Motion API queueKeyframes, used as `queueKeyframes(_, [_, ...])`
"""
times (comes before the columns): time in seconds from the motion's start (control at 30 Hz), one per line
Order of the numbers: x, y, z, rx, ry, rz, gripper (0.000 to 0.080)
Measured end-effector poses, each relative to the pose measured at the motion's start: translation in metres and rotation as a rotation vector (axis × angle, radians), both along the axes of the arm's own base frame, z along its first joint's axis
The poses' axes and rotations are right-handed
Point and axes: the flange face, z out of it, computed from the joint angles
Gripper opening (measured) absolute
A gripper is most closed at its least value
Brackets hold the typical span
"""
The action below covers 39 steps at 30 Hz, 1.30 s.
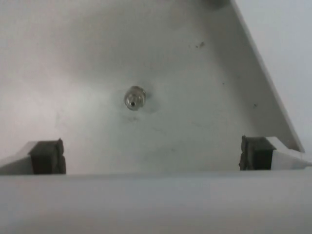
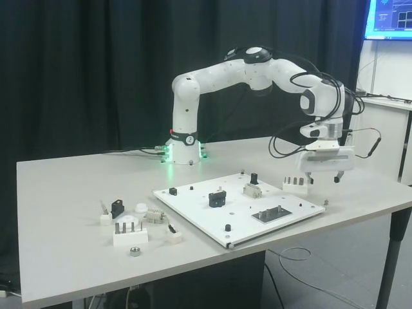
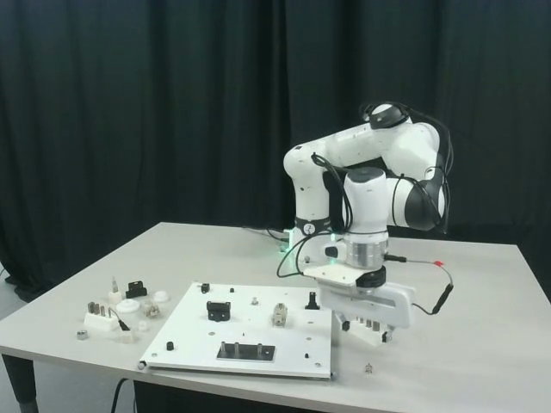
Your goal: Pick BNC.
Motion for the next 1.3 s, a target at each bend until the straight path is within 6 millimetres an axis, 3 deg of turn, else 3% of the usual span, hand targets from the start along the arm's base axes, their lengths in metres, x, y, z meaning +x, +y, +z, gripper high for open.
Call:
queueKeyframes(0.53, [0.014, 0.005, -0.025, -0.004, 0.011, -0.041, 0.0800])
queueKeyframes(1.3, [0.017, 0.016, -0.050, -0.023, 0.016, -0.057, 0.0800])
